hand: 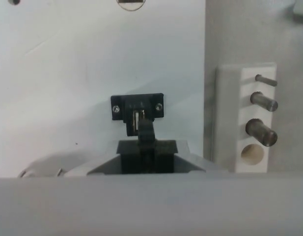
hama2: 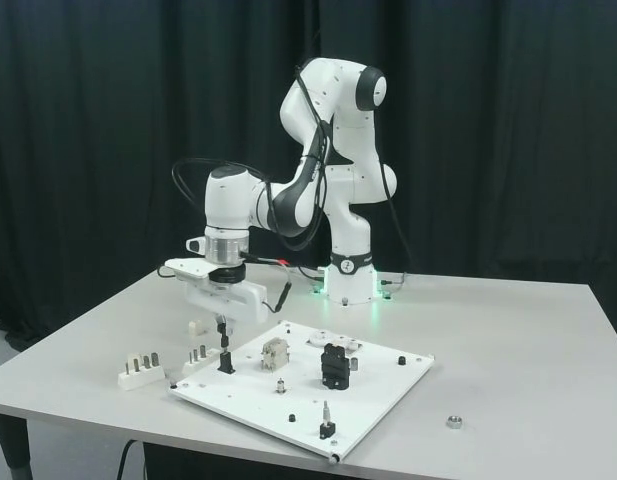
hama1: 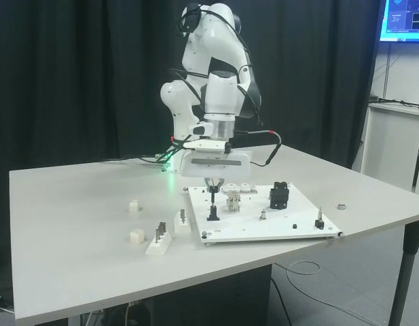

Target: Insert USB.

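A black USB socket (hand: 137,108) is screwed onto the white board (hand: 68,73), near the board's left edge in the first room view. My gripper (hand: 146,158) is shut on a black USB plug (hand: 145,133), which hangs upright with its tip just above the socket's opening. From the first room view the gripper (hama1: 212,183) stands straight over the socket (hama1: 213,215), with the plug (hama1: 212,196) between them. The second room view shows the same stack: gripper (hama2: 224,324), plug (hama2: 225,341), socket (hama2: 226,364). Whether the plug's tip touches the socket is unclear.
A white peg holder (hand: 244,118) with several metal pegs lies on the grey table beside the board (hama1: 263,227). On the board stand a black block (hama1: 279,195) and a metal part (hama1: 233,202). A nut (hama2: 453,421) and small white pieces (hama1: 134,204) lie on the table.
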Available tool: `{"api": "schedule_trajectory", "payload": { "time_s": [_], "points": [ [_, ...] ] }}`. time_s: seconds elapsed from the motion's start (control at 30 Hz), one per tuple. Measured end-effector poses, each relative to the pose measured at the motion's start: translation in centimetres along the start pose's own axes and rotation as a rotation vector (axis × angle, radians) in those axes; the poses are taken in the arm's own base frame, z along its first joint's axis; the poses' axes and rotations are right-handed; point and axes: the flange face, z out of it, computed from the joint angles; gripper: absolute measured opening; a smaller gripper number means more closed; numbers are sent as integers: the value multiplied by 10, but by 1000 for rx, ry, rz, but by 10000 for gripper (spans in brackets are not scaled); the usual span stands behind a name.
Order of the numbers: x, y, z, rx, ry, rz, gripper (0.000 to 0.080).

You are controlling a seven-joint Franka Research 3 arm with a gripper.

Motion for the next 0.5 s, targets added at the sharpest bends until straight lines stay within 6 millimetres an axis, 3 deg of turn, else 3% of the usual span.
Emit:
{"api": "schedule_trajectory", "payload": {
  "time_s": [0.5],
  "points": [
    [-2,-2,0,8,18,-12,58]
  ]
}}
